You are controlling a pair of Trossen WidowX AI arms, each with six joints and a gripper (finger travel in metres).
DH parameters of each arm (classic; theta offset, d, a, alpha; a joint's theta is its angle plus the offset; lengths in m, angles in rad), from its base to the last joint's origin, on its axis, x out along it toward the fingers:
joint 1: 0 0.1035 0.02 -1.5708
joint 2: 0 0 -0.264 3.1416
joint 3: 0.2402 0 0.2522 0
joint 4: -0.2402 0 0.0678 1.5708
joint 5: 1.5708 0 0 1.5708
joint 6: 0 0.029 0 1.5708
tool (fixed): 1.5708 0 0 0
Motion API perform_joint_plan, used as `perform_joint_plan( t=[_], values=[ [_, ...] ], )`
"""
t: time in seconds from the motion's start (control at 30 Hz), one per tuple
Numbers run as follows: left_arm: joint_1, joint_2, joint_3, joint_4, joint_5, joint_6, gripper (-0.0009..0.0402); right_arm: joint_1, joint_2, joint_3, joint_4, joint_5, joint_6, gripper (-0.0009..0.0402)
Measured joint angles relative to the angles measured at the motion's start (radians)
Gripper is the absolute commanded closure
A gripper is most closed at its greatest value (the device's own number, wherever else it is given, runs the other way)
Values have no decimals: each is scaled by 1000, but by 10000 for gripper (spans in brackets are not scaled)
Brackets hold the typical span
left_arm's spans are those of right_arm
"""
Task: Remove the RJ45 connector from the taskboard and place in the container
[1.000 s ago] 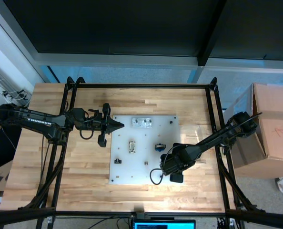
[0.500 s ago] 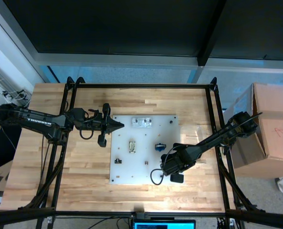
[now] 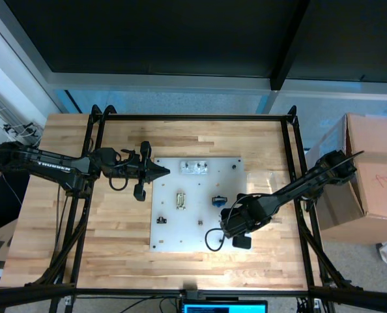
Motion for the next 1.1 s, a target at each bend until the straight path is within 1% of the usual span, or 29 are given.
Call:
perform_joint_plan(
  t=[0.23,0.4,0.53,0.8,0.87,0.93,1.1],
  values=[
    [0,0,0,0,0,0,393,-25,-82,16,-56,-3,0,394],
    [0,0,0,0,0,0,393,-49,-162,-10,-136,-3,-2,393],
    [0,0,0,0,0,0,393,-60,-246,-71,-178,-3,-23,393],
    [0,0,0,0,0,0,393,-98,-428,-254,-218,-4,-26,391],
    [0,0,0,0,0,0,393,-112,-468,-300,-219,-6,-26,378],
    [0,0,0,0,0,0,393,-121,-500,-335,-219,-7,-26,351],
    [0,0,0,0,0,0,393,-133,-547,-378,-218,-7,-26,257]
  ],
)
